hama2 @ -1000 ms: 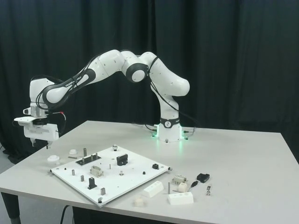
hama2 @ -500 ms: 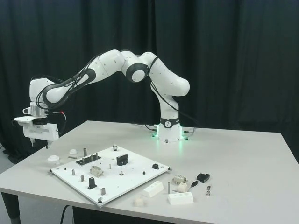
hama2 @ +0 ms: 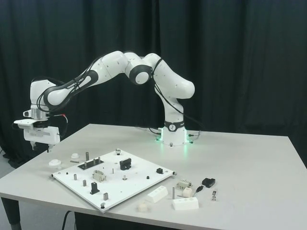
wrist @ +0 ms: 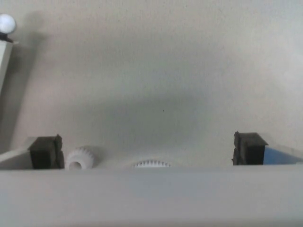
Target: Remove round peg 3.
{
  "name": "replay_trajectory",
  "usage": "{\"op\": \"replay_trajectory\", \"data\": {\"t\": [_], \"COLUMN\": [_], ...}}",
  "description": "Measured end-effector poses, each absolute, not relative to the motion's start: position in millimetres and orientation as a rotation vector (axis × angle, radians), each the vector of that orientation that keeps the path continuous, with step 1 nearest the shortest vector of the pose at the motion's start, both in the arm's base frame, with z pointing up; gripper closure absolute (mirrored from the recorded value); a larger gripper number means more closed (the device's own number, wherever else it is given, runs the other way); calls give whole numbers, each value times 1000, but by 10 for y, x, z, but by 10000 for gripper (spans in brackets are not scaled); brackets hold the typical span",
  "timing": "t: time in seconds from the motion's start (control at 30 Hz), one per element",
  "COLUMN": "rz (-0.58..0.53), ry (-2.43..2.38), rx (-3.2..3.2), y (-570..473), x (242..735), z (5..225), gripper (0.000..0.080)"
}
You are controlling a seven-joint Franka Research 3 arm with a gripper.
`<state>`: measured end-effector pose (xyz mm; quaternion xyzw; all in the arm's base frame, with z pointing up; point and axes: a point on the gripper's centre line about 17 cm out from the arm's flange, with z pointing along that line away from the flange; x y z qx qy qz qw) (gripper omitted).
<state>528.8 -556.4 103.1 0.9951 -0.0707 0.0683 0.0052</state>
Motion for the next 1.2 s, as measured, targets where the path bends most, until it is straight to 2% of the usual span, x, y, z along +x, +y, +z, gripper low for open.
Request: {"op": "replay_trajectory", "data": {"t": [1.2], "rz": [196], "ry": [-183], "rx": [3154], "y": [-5371], "x": [5385], "z": [1048], "gripper": [3]}}
